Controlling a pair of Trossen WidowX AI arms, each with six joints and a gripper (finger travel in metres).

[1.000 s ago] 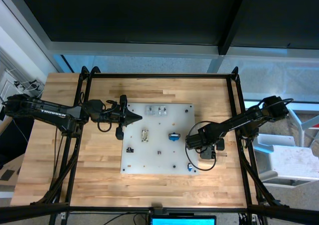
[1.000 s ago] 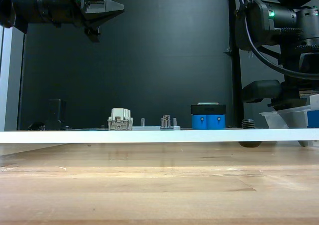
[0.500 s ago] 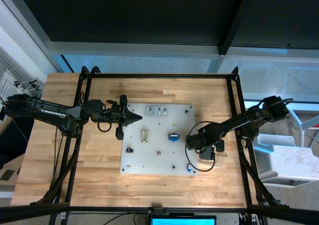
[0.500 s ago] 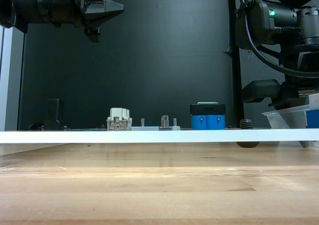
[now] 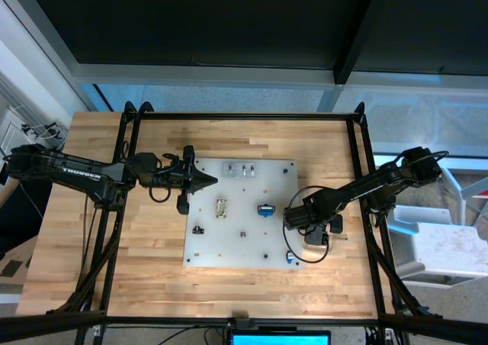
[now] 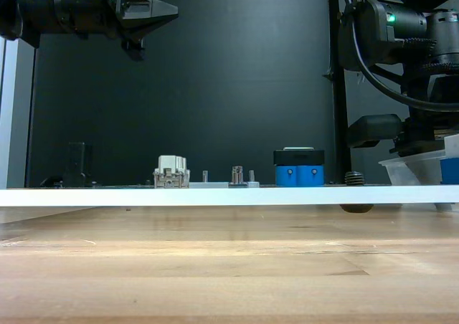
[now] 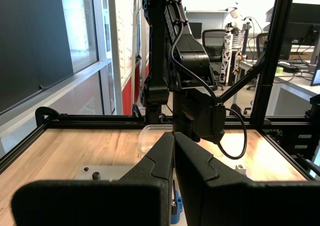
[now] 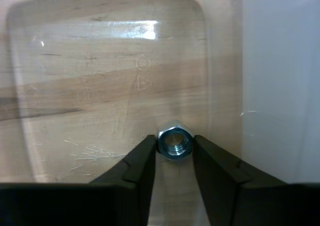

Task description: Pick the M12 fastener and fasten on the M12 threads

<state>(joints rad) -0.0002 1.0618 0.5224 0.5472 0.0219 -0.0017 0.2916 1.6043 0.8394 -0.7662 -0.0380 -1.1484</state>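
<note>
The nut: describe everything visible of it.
The nut is a small, shiny silver hexagon with a threaded bore. It lies flat in the clear tray, bore facing up. The right claw grips its opposite sides. The left claw hangs far off, shut, above the left edge of the board.

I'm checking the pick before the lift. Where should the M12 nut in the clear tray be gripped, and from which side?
Grip two opposite flats of the M12 nut, coming straight down: it lies flat on the floor of the clear tray, bore up. The right gripper pinches it that way. The left gripper hangs shut over the left edge of the white board.
</note>
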